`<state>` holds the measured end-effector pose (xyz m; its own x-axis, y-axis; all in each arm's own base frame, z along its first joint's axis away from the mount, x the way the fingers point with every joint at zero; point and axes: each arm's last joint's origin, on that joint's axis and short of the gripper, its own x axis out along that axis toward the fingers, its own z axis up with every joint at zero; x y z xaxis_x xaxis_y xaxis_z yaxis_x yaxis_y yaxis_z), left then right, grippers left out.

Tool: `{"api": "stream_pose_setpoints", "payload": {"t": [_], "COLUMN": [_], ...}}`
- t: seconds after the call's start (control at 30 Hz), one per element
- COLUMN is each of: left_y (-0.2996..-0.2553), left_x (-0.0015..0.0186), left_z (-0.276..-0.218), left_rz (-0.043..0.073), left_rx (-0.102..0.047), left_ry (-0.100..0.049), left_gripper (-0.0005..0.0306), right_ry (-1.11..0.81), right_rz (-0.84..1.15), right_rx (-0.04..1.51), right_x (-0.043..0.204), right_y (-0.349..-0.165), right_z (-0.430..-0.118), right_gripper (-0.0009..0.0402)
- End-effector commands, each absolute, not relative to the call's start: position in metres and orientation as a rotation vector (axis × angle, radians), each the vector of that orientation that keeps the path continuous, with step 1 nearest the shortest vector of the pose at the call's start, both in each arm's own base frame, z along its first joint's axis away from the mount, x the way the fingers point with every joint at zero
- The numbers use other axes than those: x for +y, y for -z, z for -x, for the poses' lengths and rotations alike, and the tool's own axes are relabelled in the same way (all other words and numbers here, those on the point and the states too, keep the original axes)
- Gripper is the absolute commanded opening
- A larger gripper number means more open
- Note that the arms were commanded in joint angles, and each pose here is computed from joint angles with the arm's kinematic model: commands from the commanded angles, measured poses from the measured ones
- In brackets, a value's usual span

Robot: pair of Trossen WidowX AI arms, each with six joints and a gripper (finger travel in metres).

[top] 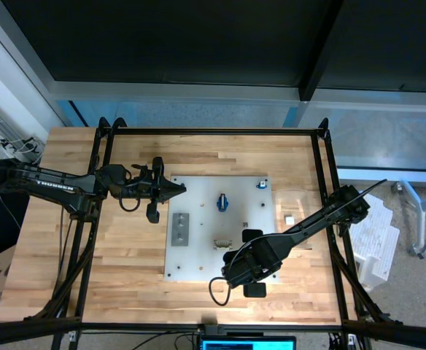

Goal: Pick the USB connector and install on taskboard

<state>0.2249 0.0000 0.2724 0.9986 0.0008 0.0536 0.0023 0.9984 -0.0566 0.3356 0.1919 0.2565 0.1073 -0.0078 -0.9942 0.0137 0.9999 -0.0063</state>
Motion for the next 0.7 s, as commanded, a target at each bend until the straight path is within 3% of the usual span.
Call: {"api": "stream_pose_setpoints", "payload": {"t": [0.03, 0.47, 0.7], "left_y": [-0.2726, -0.2726, -0.2724], "left_x": [0.0, 0.0, 0.0], "left_z": [-0.2248, -0.2249, -0.2249], "left_rz": [0.056, 0.056, 0.056], "left_rx": [-0.054, -0.054, -0.054], "left_ry": [0.001, 0.001, 0.001], "left_gripper": [0.0, 0.0, 0.0], "right_ry": [0.017, -0.002, -0.007], "right_rz": [-0.004, 0.001, 0.001], "right_rx": [1.465, 1.468, 1.459], "right_x": [0.192, 0.192, 0.191], "right_y": [-0.254, -0.233, -0.238], "right_z": [-0.335, -0.335, -0.333], "right_gripper": [0.0, 0.0, 0.0]}}
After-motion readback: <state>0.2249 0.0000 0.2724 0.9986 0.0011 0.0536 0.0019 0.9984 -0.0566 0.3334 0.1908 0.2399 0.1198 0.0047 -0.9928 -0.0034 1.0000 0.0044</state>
